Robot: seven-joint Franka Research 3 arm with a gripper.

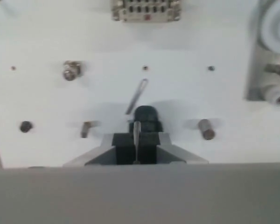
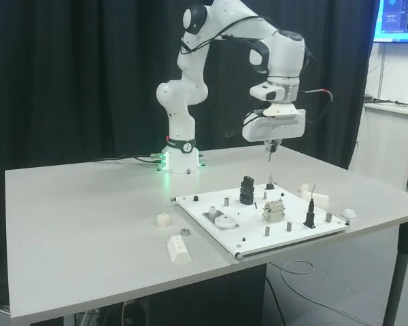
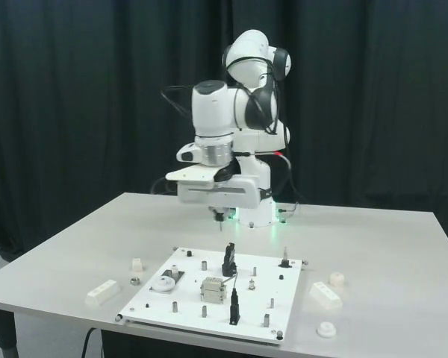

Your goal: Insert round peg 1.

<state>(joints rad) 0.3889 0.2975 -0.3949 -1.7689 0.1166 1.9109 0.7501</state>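
1 thin peg [image 1: 136, 140] sits pinched in the closed hand [image 2: 270, 151], high above the white board [image 2: 211, 210].

Two distant room views sharing the board [image 2: 258, 224], wrist view overhead — close

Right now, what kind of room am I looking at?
Probably a robotics lab or test cell. A white arm is bolted to a grey table, a white board of small fittings lies before it, and black curtains close off the space behind.
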